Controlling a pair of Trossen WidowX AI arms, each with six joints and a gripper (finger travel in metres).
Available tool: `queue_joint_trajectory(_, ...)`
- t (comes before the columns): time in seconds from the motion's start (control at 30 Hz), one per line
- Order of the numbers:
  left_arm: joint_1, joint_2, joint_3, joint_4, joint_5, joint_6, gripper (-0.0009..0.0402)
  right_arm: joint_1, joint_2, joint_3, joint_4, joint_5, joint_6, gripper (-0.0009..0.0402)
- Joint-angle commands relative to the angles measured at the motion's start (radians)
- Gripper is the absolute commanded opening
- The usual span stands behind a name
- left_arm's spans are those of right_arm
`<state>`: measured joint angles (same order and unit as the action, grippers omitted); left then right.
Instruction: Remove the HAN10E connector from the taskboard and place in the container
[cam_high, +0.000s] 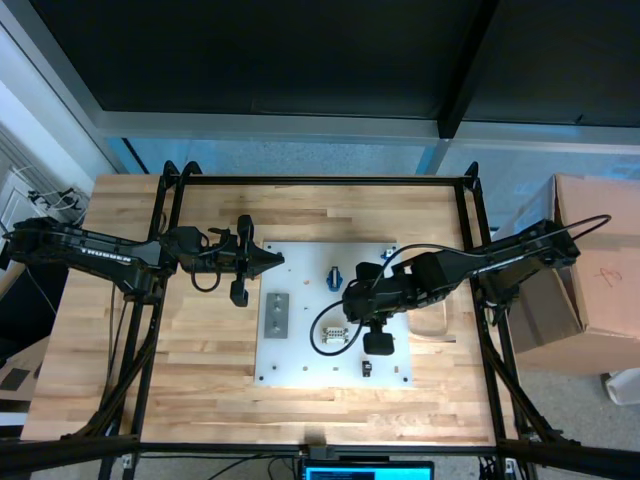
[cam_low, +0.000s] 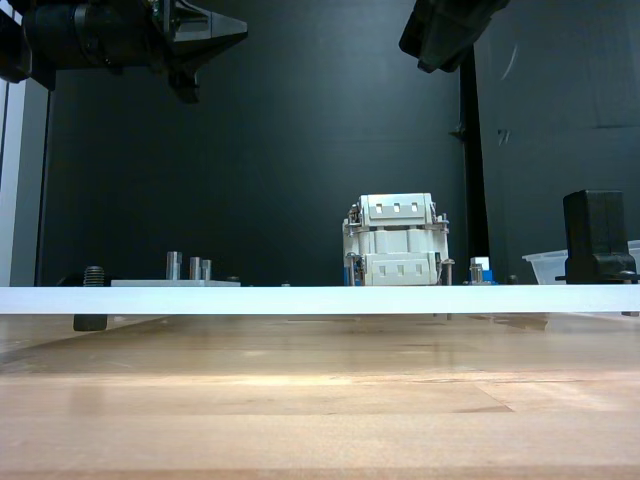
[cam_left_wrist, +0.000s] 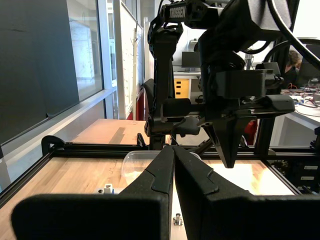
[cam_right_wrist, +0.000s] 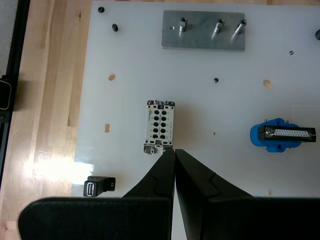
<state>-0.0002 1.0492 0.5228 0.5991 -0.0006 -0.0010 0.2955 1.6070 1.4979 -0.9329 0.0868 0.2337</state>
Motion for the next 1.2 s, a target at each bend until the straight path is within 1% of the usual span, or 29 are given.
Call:
queue_joint_trajectory(0.03,0.000,0.000,0.000,0.000,0.000,0.000,0.0000,0.002,0.006,0.010,-0.002,-0.001,0.013,0.0000)
queue_joint_trajectory(0.27,0.000,0.000,0.000,0.000,0.000,0.000,0.0000,0.003,0.008,0.042,-0.062,-0.001,0.058,0.0000)
queue_joint_trajectory(0.43,0.000,0.000,0.000,0.000,0.000,0.000,0.0000,0.005,0.045,0.142,-0.182,0.000,0.090,0.0000)
queue_joint_trajectory(0.67,0.000,0.000,0.000,0.000,0.000,0.000,0.0000,0.005,0.165,0.330,-0.361,-0.001,0.091,0.0000)
queue_joint_trajectory(0.93,0.000,0.000,0.000,0.000,0.000,0.000,0.0000,0.004,0.325,0.539,-0.495,-0.009,0.100,0.0000)
queue_joint_trajectory(1.1,0.000,0.000,0.000,0.000,0.000,0.000,0.0000,0.004,0.409,0.642,-0.544,-0.011,0.110,0.0000)
queue_joint_trajectory(1.2,0.000,0.000,0.000,0.000,0.000,0.000,0.0000,0.004,0.446,0.681,-0.560,-0.012,0.113,0.0000)
